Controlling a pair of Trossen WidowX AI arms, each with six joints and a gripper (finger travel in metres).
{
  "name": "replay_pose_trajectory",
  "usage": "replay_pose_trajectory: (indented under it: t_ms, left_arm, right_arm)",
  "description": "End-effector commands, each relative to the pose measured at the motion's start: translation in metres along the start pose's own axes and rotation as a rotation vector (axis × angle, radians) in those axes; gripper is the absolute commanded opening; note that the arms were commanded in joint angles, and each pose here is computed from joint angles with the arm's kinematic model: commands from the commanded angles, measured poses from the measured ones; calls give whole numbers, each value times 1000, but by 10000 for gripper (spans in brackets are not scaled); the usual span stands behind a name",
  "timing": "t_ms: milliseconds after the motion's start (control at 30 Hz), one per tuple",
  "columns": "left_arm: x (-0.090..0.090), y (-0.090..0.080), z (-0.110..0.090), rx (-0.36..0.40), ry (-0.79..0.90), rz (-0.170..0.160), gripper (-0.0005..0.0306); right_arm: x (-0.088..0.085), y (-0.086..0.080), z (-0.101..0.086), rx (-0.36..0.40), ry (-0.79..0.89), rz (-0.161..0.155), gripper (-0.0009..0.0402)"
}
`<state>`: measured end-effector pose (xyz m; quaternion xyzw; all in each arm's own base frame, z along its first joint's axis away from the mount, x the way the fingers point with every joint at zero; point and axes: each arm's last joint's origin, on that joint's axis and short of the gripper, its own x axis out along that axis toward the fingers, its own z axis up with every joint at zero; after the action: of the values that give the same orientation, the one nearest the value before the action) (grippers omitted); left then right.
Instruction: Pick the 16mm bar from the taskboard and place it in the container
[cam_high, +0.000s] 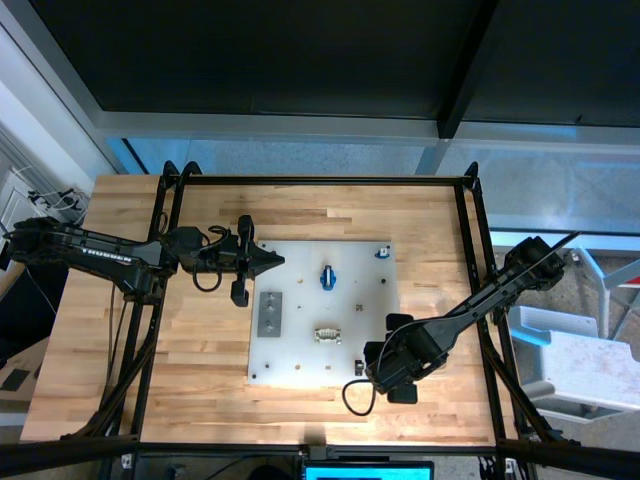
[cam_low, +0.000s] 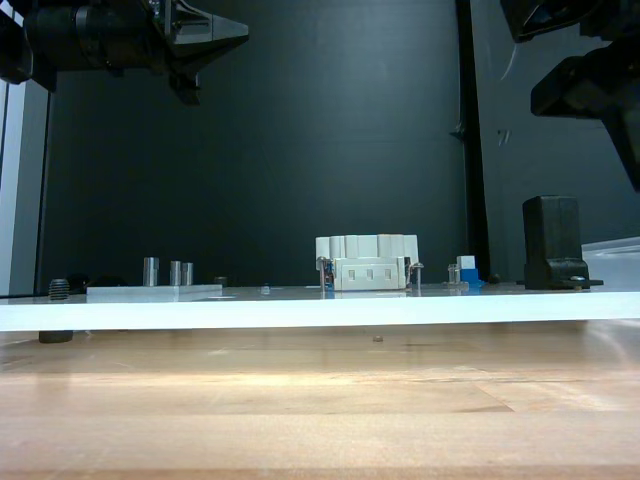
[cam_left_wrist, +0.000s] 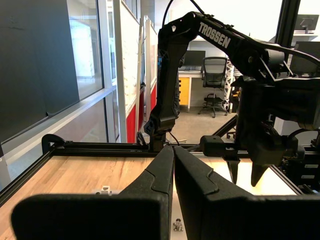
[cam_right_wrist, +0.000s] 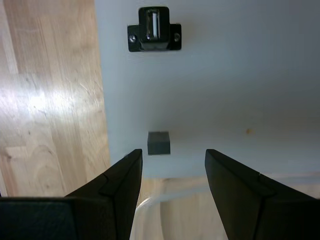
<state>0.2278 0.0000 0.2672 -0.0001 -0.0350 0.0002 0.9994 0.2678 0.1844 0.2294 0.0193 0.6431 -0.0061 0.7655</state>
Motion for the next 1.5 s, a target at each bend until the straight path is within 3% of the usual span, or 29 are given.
replay_pose_trajectory:
  t_ms: [33,533,833,1167,1500]
  left_arm:
    - [0,0,0,0,0,0,0]
    - [0,0,0,0,0,0,0]
    - [0,0,0,0,0,0,0]
    - [0,0,0,0,0,0,0]
    - [0,0,0,0,0,0,0]
  right_arm:
    - [7,0,-1,-20,-10,8,174]
    - [29,-1,-9,-21,-21,28,174]
    - [32,-1,-10,-24,-21,28,170]
    - [44,-1,-15,-25,-42,49,152]
    - [46,-1,-16,-28,-38,47,117]
